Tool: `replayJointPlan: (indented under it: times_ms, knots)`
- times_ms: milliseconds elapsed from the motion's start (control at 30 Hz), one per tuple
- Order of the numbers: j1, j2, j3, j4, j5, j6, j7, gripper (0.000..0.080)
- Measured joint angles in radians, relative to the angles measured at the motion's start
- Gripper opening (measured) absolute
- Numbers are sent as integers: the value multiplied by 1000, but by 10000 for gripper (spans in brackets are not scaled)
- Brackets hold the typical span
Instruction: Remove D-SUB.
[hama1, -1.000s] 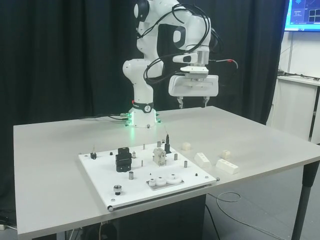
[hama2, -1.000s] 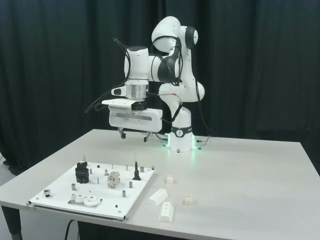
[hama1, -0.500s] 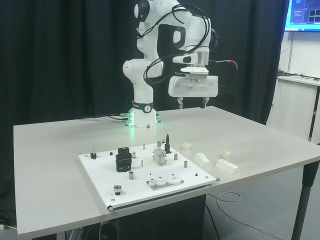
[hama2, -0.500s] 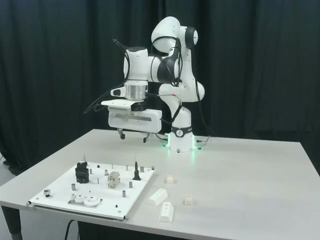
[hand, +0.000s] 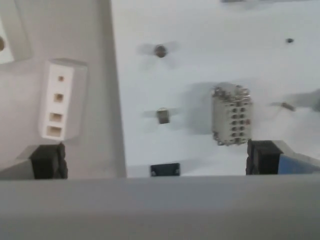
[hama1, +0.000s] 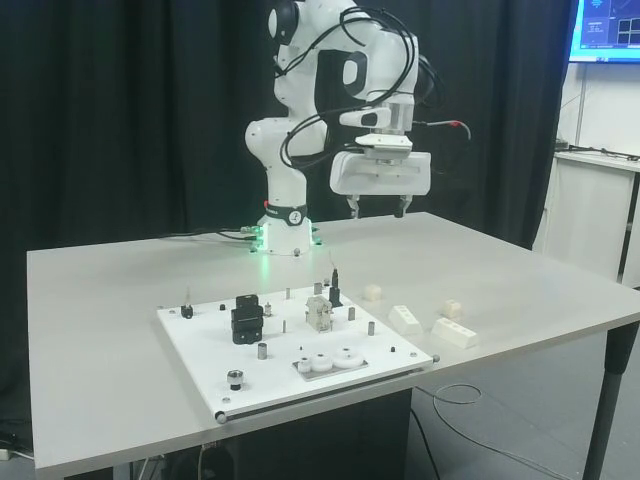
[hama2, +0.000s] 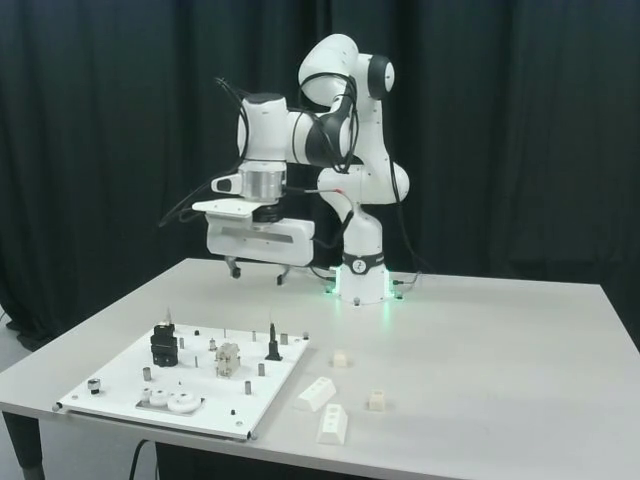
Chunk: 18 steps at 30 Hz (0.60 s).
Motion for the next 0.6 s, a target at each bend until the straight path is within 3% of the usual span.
replayJointPlan:
  times_ms: [200, 600]
  knots:
    - [-19, 17, -25, 25, -14, 0, -16, 800]
    - [-84, 59, -84, 65, -6, 5, -201, 800]
